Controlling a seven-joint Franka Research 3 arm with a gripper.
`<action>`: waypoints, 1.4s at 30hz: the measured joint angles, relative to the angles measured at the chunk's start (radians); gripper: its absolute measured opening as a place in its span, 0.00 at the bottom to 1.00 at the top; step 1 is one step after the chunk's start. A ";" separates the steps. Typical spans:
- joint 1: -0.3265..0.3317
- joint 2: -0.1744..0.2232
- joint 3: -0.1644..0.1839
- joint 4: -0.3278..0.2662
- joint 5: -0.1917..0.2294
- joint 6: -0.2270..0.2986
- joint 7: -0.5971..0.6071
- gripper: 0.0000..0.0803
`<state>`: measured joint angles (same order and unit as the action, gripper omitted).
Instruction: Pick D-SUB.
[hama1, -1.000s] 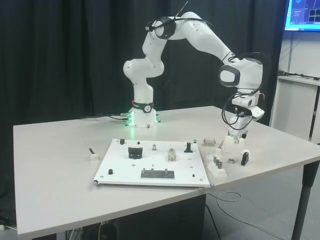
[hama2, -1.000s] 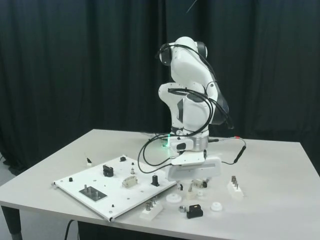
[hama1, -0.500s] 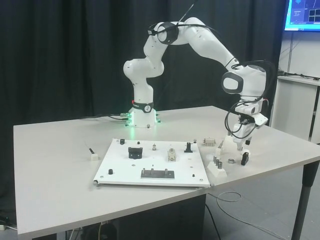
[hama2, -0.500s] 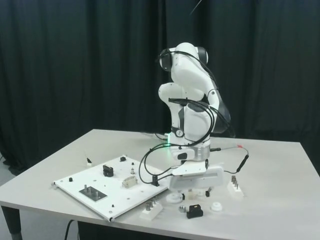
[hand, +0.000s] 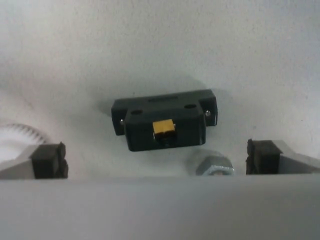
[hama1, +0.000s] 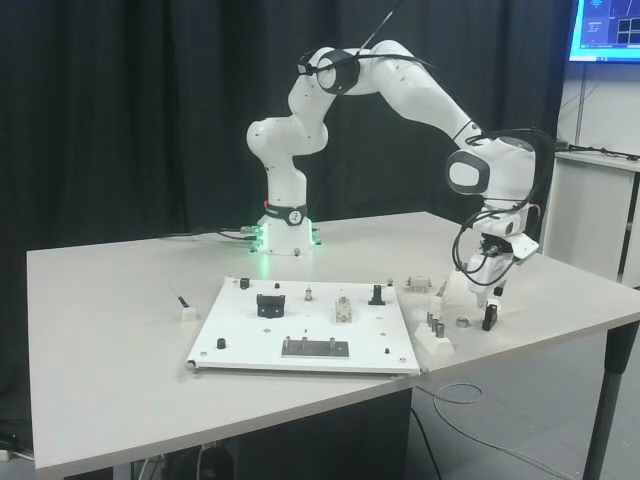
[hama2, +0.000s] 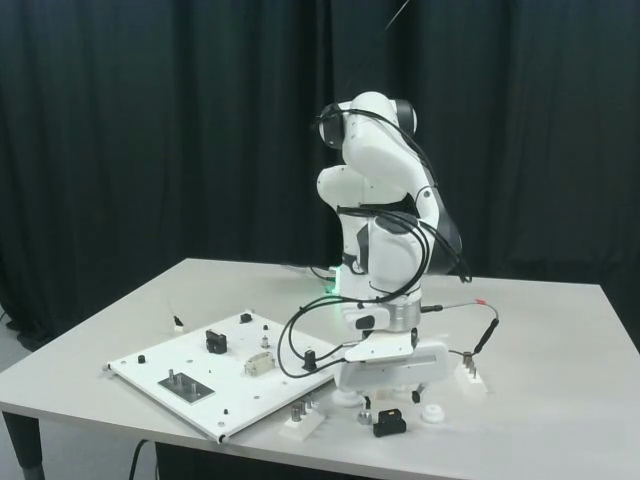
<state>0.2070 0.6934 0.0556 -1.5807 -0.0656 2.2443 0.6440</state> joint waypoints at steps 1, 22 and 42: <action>0.000 0.001 0.000 0.001 0.001 0.000 0.000 1.00; 0.013 0.023 -0.014 0.016 0.002 0.007 0.000 1.00; 0.013 0.040 -0.019 0.018 0.002 0.033 0.000 1.00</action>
<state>0.2205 0.7338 0.0367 -1.5628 -0.0639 2.2777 0.6440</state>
